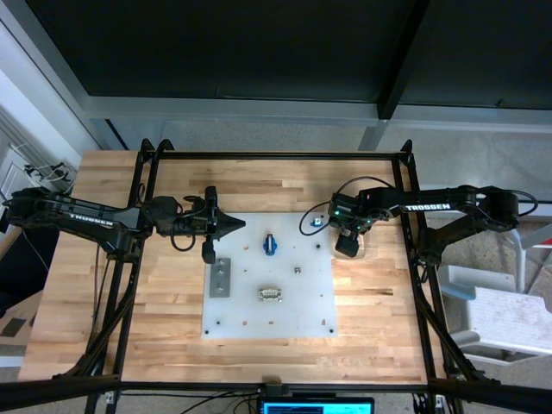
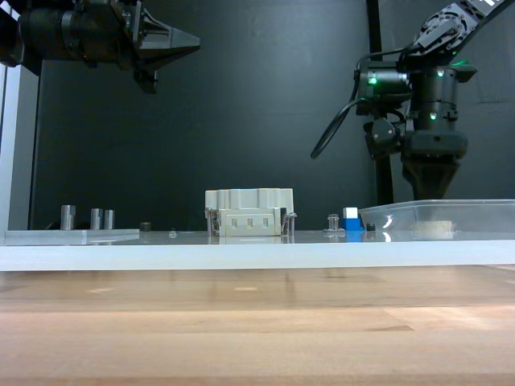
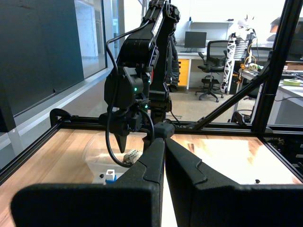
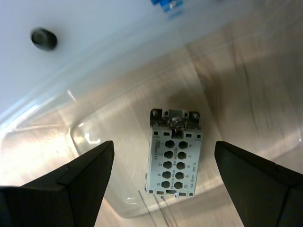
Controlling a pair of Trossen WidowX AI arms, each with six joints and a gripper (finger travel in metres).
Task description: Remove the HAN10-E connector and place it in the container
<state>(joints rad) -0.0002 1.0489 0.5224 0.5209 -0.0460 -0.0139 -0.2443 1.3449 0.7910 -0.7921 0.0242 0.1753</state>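
The HAN10-E connector (image 4: 173, 153), a light-grey block with two rows of holes, lies flat on the floor of the clear container (image 4: 75, 135), touching no finger. My right gripper (image 1: 347, 244) hangs open straight above it, its fingers (image 4: 71, 179) spread on either side. In the low view the container (image 2: 438, 211) stands at the board's right edge with the connector (image 2: 434, 228) inside, below the right gripper (image 2: 432, 189). The left gripper (image 1: 241, 224) is shut and empty, held high over the board's left edge, pointing right.
The white board (image 1: 259, 323) carries a blue knob (image 1: 270, 245), a grey metal plate with holes (image 1: 222, 278) and a beige housing (image 1: 270, 295) near its front. A black frame (image 1: 276, 156) rings the wooden table.
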